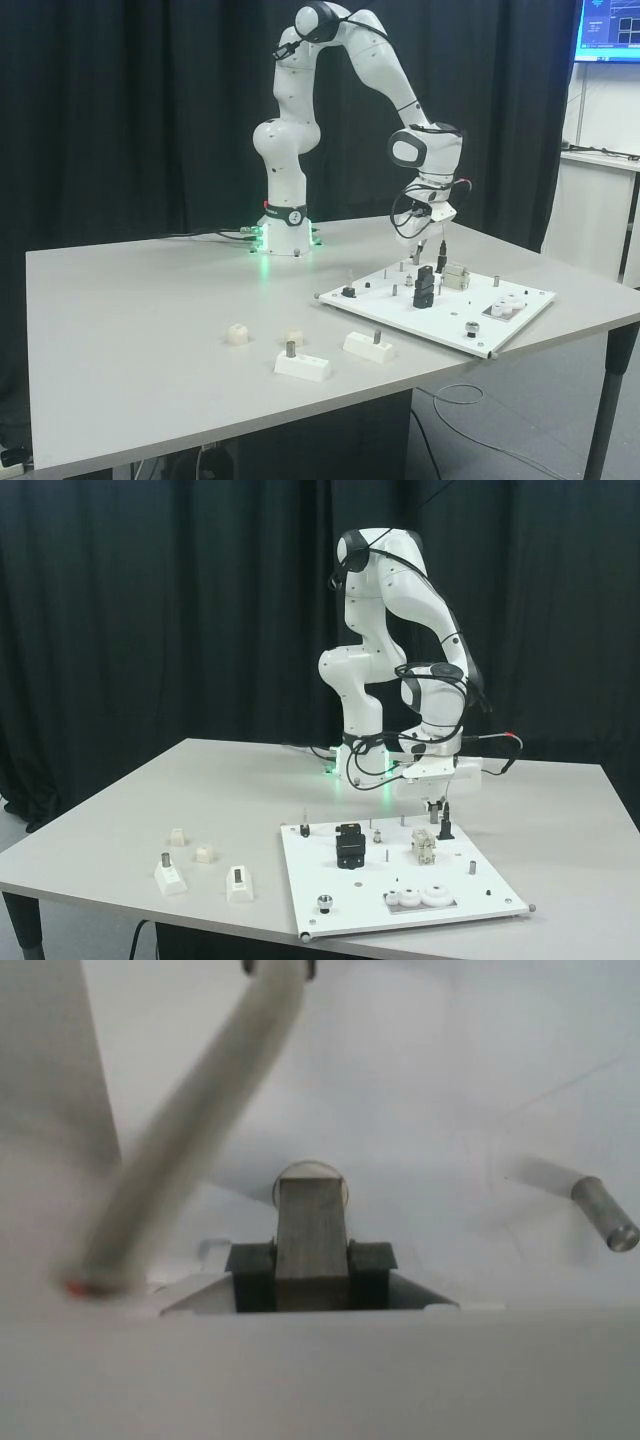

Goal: Insert square peg 4.

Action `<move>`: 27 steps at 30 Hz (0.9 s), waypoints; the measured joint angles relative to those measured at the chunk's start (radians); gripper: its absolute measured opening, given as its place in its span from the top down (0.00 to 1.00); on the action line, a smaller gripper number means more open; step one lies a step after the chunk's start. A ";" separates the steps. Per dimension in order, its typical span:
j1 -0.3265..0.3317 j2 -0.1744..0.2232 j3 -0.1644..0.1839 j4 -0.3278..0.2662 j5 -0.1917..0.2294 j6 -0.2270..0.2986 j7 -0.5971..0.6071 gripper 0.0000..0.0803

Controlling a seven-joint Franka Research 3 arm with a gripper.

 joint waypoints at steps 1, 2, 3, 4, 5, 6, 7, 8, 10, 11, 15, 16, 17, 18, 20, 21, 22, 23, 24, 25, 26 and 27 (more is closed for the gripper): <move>0.000 0.000 0.000 0.000 0.000 -0.001 0.000 0.81; 0.000 0.000 0.001 0.000 0.000 -0.003 0.000 0.81; 0.000 0.001 0.001 0.000 0.000 -0.004 0.000 0.81; 0.000 0.001 0.001 0.000 0.000 -0.004 0.000 0.81; 0.000 0.001 0.002 0.000 0.000 -0.005 0.000 0.81; 0.000 0.002 0.002 -0.001 0.000 -0.005 0.000 0.81; 0.000 0.003 0.002 -0.001 0.000 -0.005 0.000 0.81; 0.000 0.004 0.003 -0.001 0.000 -0.005 0.000 0.81; 0.000 0.005 0.003 -0.001 0.000 -0.005 0.000 0.81; 0.000 0.005 0.003 -0.001 0.000 -0.005 0.000 0.81; 0.000 0.006 0.003 -0.001 -0.001 -0.006 -0.001 0.81; 0.000 0.006 0.003 -0.001 -0.001 -0.007 -0.002 0.81; 0.000 0.006 0.003 -0.001 -0.001 -0.009 -0.002 0.81; 0.000 0.006 0.003 -0.001 -0.001 -0.010 -0.002 0.81; 0.000 0.006 0.003 0.000 -0.002 -0.012 -0.002 0.59; 0.000 0.005 0.003 0.001 -0.002 -0.013 -0.002 0.59; 0.000 0.005 0.003 0.002 -0.002 -0.013 -0.002 0.59; -0.001 0.005 0.003 0.003 -0.002 -0.014 -0.002 0.59; -0.001 0.004 0.003 0.003 -0.002 -0.015 -0.002 0.59; -0.002 0.003 0.003 0.004 -0.002 -0.016 -0.002 0.59; -0.002 0.001 0.003 0.005 -0.002 -0.017 -0.002 0.16; -0.003 -0.001 0.003 0.005 -0.002 -0.018 -0.002 0.16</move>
